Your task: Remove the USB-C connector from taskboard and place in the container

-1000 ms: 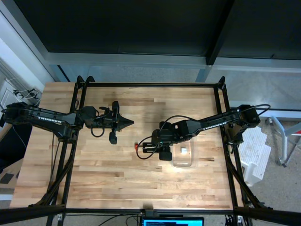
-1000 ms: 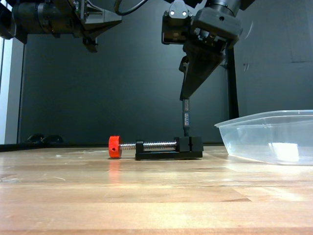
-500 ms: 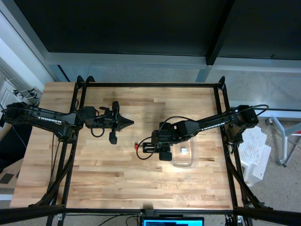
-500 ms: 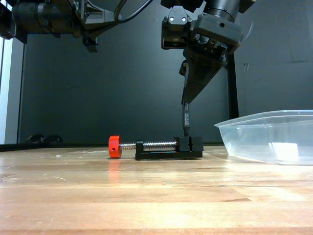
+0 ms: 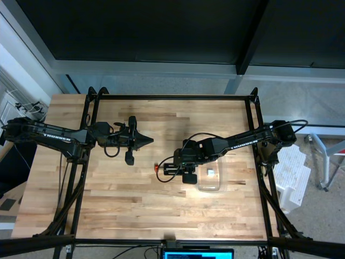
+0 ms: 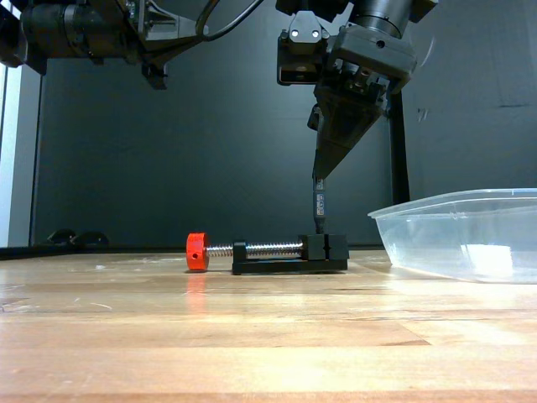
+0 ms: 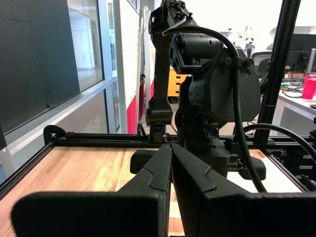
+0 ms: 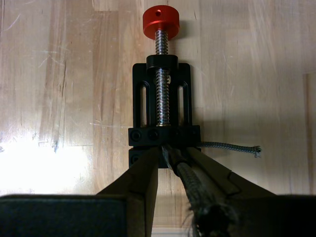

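The taskboard [image 6: 289,253] is a small black vise with a red-orange knob [image 6: 196,251], lying on the wooden table left of the container [image 6: 461,235]. The USB-C connector [image 6: 319,206], a thin dark stick, stands upright with its lower end in the taskboard's right block. My right gripper [image 6: 319,175] hangs straight above it, shut on the connector's upper end. In the right wrist view the fingers [image 8: 143,173] pinch the connector [image 8: 169,152] and its braided cable just behind the taskboard [image 8: 160,113]. My left gripper [image 5: 145,141] is parked high at the left, shut and holding nothing [image 7: 170,148].
The clear container [image 5: 210,182] sits just right of the taskboard [image 5: 170,168] and holds a small whitish block [image 5: 211,172]. A loose braided cable end [image 8: 232,146] lies beside the taskboard. A black frame [image 5: 172,97] borders the table.
The right gripper's fingers have narrowed around the top of the connector and shifted slightly. The connector still stands in the taskboard. The left arm has not moved.
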Available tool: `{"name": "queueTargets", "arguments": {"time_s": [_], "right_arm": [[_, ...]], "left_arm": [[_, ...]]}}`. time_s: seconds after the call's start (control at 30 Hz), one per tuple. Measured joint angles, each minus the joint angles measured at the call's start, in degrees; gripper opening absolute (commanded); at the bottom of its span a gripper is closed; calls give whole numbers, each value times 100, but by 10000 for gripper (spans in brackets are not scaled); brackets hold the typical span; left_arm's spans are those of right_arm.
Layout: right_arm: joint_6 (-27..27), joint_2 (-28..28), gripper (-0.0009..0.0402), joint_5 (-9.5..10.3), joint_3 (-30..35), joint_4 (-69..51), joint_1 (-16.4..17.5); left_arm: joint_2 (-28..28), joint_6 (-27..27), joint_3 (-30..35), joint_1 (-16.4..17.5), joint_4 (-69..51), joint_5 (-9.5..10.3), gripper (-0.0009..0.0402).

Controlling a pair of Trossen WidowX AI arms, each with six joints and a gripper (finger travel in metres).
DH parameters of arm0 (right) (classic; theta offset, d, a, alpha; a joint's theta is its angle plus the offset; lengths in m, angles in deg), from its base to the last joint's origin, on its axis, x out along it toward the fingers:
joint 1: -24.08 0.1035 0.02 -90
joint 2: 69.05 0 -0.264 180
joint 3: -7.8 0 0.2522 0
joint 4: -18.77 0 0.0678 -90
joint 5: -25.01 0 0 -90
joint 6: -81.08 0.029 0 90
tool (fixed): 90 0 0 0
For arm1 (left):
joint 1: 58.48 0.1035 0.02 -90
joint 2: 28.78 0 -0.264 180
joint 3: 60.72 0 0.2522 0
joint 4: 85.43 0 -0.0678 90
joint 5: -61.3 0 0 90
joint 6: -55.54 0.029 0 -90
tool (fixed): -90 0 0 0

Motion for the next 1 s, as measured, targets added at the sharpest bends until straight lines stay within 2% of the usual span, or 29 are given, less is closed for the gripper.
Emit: {"name": "queueTargets", "arguments": {"time_s": [0.33, 1.0], "right_arm": [[-55, -2, -1, 7, 0, 20, -2], [-151, -50, 0, 9, -2, 7, -7]], "left_arm": [[0, 2, -2, 0, 0, 0, 0], [0, 0, -2, 0, 0, 0, 0]]}}
